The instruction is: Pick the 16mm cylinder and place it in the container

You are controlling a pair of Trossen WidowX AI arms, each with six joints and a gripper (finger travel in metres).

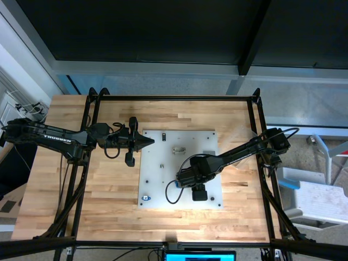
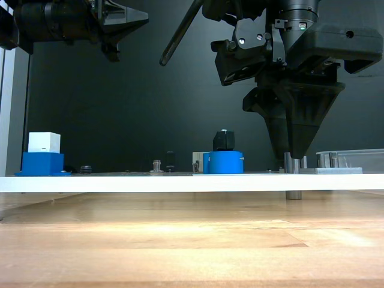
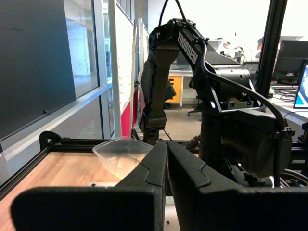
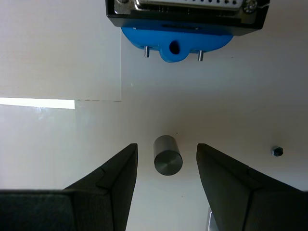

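Note:
The 16mm cylinder (image 4: 167,155), short and silvery, stands upright on the white board (image 1: 163,174). My right gripper (image 4: 166,150) is open and hangs straight over it, one finger on each side, neither touching. In the low view the right gripper (image 2: 293,153) is tip-down just above the cylinder (image 2: 288,161). The high view hides the cylinder under the right gripper (image 1: 199,192). The container (image 3: 120,155), a clear tub, sits on the wood past the board's far right corner (image 1: 241,134). My left gripper (image 1: 145,140) is shut and held high at the board's left edge, with nothing in it.
A blue part with a black multi-pin connector (image 4: 179,30) lies just beyond the cylinder. A small nut (image 4: 275,151) sits off to one side. The board also holds a blue round part (image 2: 226,162), a blue-and-white block (image 2: 43,155) and a grey metal block (image 2: 345,159).

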